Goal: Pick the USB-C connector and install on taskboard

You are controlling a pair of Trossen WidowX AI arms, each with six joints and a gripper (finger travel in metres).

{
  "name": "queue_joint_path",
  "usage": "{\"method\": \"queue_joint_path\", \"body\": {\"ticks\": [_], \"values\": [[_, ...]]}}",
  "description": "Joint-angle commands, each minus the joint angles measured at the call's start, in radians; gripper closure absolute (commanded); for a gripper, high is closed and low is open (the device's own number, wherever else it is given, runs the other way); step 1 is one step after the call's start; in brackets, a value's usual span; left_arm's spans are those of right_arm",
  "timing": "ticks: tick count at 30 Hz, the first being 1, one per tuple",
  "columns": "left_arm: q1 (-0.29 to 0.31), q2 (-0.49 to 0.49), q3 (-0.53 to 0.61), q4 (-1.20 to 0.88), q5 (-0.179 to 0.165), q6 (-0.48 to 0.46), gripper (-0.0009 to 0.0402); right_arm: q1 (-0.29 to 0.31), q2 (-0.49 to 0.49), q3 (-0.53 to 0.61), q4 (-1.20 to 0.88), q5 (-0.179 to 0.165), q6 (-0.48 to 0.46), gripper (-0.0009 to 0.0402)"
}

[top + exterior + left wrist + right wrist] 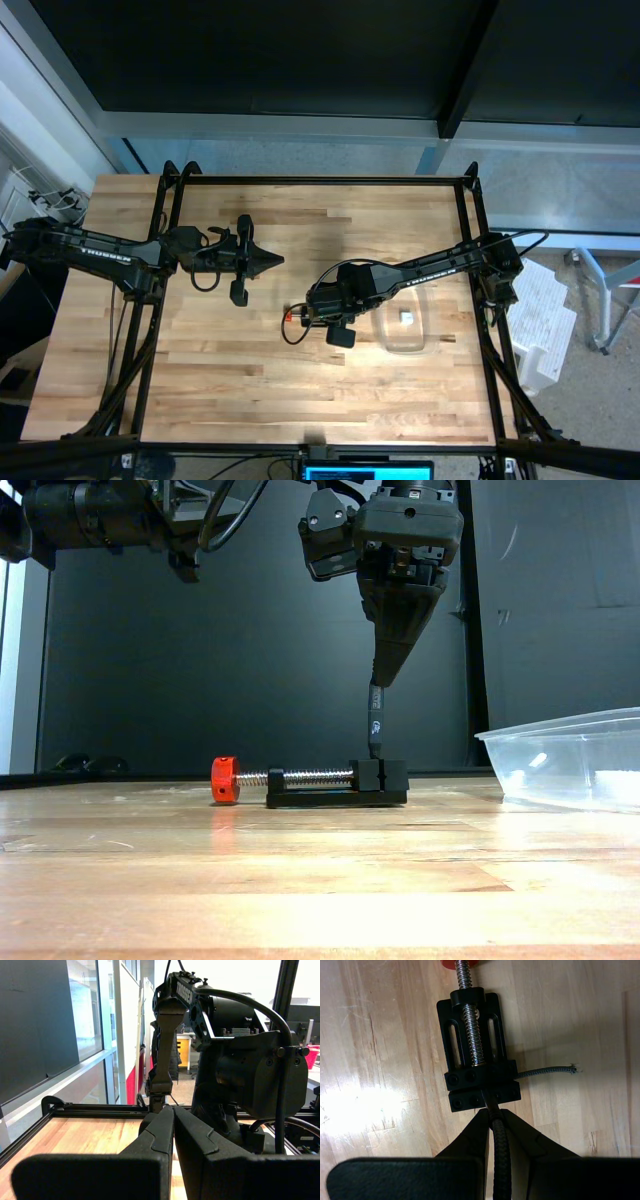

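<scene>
right gripper (381, 680) grips usb-c connector (375, 725) upright on taskboard (386, 778); left gripper (273, 261) hovers apart.

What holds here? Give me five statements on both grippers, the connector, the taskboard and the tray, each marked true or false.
1. The right gripper is shut on the USB-C connector, holding it upright with its lower tip at the taskboard. True.
2. The taskboard sits inside the clear tray. False: it stands on the table, beside the tray.
3. The left gripper is shut and holds nothing, off to the left of the taskboard. True.
4. The orange-red knob is on the taskboard end nearest the tray. False: it is on the end away from the tray.
5. A small white piece lies in the tray. True.
</scene>
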Motion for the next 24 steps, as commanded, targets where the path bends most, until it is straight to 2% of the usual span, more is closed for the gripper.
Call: {"method": "queue_joint_path", "body": {"ticks": [1, 7, 18, 24], "values": [[0.0, 0.0, 0.0, 0.0, 0.0, 0.0, 0.0393, 0.0, 0.001, -0.001, 0.002, -0.003, -0.005, 0.0393], [0.0, 0.0, 0.0, 0.0, 0.0, 0.0, 0.0393, 0.0, -0.003, -0.001, 0.007, -0.003, -0.016, 0.0374], [0.0, 0.0, 0.0, 0.0, 0.0, 0.0, 0.0393, 0.0, -0.06, -0.001, 0.009, -0.002, -0.046, 0.0248], [0.0, 0.0, 0.0, 0.0, 0.0, 0.0, 0.0393, -0.001, -0.12, -0.001, 0.005, -0.003, -0.106, 0.02]]}}
